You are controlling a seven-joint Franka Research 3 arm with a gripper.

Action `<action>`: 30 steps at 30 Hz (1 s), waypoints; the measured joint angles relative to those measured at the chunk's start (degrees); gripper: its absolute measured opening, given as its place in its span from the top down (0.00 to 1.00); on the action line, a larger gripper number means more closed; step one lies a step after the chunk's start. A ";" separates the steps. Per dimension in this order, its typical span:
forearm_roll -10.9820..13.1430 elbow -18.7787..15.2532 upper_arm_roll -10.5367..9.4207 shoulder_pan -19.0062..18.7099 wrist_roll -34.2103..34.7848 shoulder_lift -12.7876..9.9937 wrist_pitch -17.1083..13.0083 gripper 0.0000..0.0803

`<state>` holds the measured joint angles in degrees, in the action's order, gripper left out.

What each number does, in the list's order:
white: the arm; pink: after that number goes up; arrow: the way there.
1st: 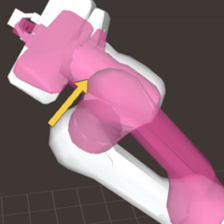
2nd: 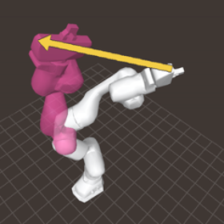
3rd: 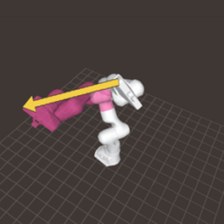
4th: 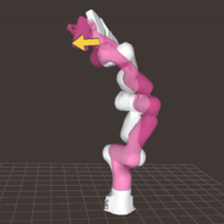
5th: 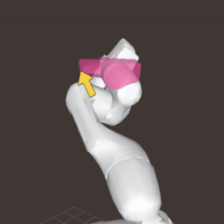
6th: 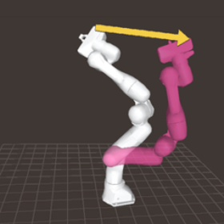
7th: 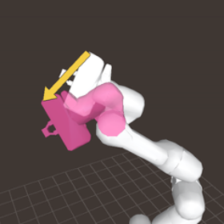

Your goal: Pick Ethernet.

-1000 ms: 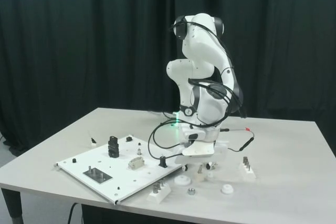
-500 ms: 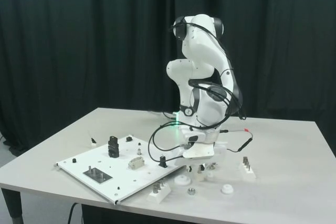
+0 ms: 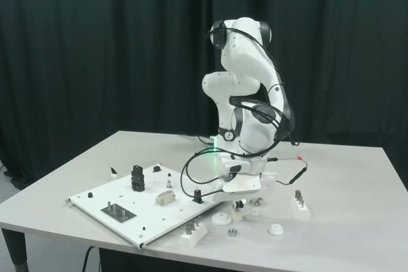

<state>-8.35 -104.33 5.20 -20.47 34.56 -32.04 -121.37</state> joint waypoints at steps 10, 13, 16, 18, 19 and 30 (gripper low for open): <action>0.00 0.34 -0.10 0.05 0.00 0.17 0.44 0.92; 0.01 0.87 -0.19 0.10 0.00 0.48 1.41 0.92; 0.03 1.72 -0.25 0.12 0.01 0.95 3.03 0.92; 0.03 2.38 -0.27 0.12 0.01 1.36 4.26 0.92; 0.03 2.74 -0.28 0.12 0.01 1.58 4.95 0.92; 0.10 6.30 -0.28 0.14 0.01 3.50 10.21 0.92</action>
